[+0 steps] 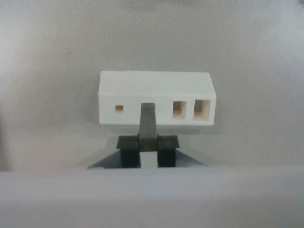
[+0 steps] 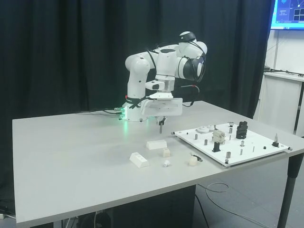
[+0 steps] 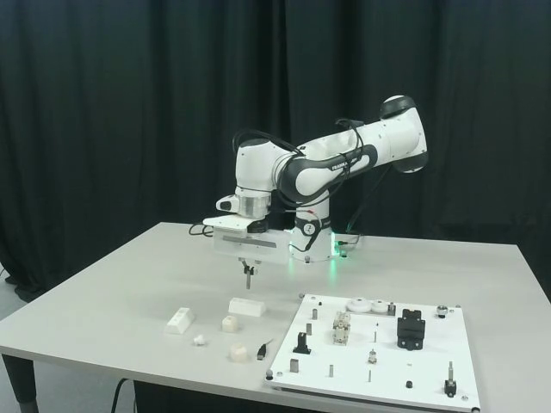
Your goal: Insert square peg 2.
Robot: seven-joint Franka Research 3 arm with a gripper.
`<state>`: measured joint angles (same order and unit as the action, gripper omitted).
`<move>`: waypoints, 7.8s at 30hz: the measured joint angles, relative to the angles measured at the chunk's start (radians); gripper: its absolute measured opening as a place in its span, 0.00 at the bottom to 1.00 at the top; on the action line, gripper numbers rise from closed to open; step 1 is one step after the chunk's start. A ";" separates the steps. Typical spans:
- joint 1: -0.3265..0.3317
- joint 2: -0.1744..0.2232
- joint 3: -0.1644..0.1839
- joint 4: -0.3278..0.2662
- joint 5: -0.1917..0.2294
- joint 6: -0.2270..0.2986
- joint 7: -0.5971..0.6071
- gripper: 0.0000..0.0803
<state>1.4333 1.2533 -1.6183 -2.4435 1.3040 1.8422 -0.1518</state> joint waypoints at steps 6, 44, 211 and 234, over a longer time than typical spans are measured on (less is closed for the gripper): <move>0.000 -0.004 0.000 0.008 0.008 0.000 0.000 0.09; 0.117 -0.008 0.006 0.231 0.101 0.009 0.215 0.09; -0.187 -0.006 0.384 1.069 -0.175 -0.020 0.917 0.09; -0.190 -0.006 0.394 1.071 -0.179 -0.009 0.942 0.09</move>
<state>1.2435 1.2471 -1.2246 -1.3727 1.1248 1.8331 0.7901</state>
